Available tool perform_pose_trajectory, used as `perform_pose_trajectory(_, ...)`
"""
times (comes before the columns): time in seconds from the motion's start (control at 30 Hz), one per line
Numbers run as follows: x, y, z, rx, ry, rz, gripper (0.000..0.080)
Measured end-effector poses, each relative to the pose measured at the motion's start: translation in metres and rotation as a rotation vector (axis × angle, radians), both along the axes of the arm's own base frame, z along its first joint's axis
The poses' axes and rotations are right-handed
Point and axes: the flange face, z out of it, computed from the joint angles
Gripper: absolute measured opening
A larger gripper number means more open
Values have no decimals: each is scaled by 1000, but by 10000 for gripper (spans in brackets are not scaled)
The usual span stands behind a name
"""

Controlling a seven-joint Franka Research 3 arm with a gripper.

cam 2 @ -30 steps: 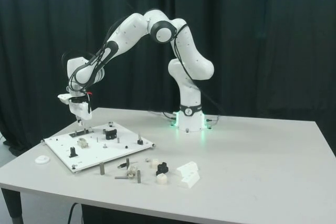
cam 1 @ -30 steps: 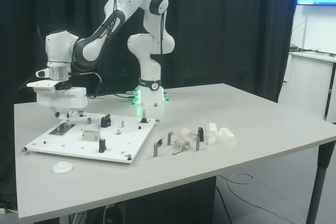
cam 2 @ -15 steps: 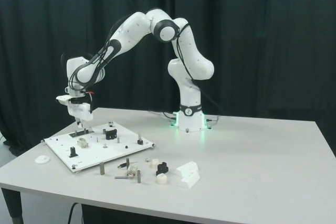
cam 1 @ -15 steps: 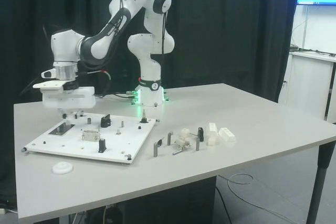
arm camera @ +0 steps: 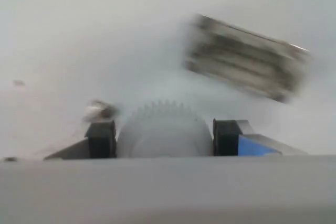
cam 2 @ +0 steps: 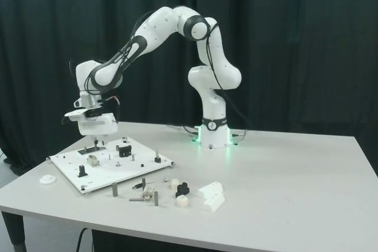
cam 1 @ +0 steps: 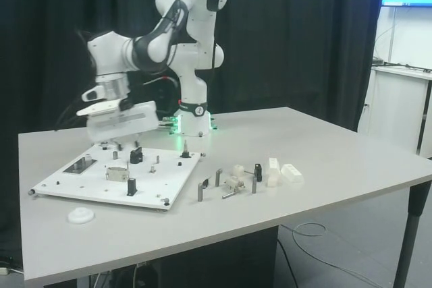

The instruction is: Place medium gear.

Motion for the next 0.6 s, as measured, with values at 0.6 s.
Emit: perform_pose_trajectory(0.6,68,125,6,84,-8,147,399)
